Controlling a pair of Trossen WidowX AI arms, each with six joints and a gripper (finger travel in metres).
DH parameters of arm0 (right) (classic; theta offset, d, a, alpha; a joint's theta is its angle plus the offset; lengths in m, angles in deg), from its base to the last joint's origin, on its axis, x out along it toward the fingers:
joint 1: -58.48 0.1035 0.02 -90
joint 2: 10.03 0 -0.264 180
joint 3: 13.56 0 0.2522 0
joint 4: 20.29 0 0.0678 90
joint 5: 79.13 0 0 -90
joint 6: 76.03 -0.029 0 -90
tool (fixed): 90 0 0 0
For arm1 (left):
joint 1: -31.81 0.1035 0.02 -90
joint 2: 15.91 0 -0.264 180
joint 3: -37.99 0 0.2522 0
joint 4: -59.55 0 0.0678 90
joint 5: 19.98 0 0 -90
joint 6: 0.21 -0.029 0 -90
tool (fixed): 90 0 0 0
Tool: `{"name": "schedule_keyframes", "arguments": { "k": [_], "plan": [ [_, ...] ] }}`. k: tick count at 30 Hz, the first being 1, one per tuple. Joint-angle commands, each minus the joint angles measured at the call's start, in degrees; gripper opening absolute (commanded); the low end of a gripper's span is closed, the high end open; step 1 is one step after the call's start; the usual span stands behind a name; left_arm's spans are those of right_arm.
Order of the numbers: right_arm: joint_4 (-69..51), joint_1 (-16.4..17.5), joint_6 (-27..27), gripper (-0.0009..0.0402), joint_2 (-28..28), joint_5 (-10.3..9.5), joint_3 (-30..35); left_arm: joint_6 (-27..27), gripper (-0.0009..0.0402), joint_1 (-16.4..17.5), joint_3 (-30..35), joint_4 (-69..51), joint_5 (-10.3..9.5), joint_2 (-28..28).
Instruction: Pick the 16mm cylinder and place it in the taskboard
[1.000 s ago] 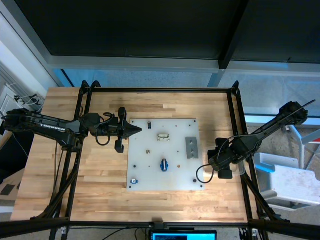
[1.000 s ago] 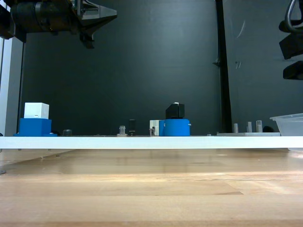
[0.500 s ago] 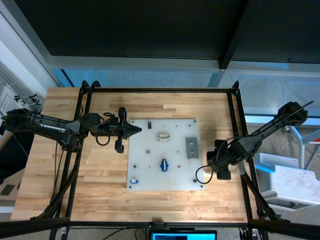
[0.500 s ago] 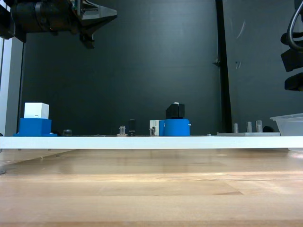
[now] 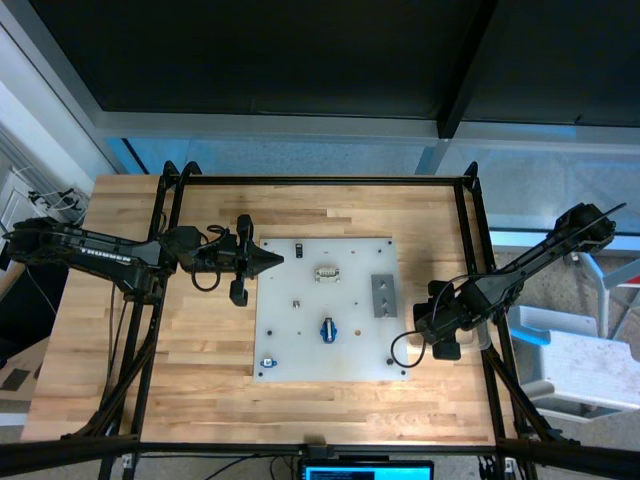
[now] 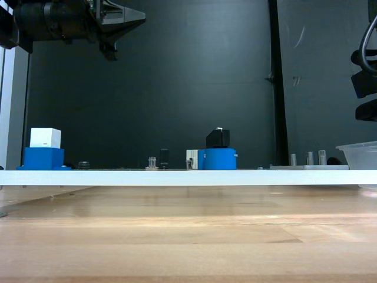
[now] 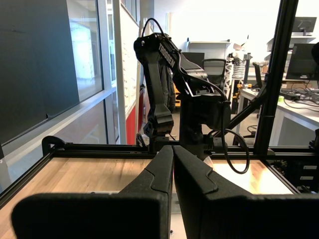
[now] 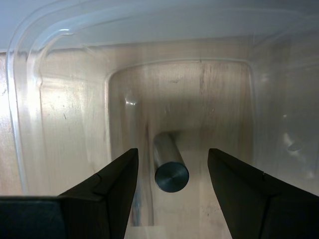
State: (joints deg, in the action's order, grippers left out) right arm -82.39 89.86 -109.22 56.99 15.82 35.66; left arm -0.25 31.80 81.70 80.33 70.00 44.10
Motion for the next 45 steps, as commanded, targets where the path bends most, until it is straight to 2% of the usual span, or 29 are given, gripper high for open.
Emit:
{"name": "schedule_keyframes", "arguments": {
  "k": [1, 26, 33, 45],
  "plan": [
    [0.0, 0.0, 0.0, 0.0168, 0.0, -0.02, 0.0, 0.0, 0.0, 0.0, 0.0, 0.0, 0.0, 0.0],
    [-0.2, 0.0, 0.1, 0.0022, 0.0, -0.28, 0.0, 0.0, 0.0, 0.0, 0.0, 0.0, 0.0, 0.0],
    [-0.9, 0.0, 0.2, 0.0011, -0.1, -0.55, 0.9, 0.0, 0.0, 0.0, 0.0, 0.0, 0.0, 0.0],
    [-8.3, 0.0, 0.6, 0.0012, -1.7, -0.5, 8.5, 0.0, 0.0, 0.0, 0.0, 0.0, 0.0, 0.0]
  ]
}}
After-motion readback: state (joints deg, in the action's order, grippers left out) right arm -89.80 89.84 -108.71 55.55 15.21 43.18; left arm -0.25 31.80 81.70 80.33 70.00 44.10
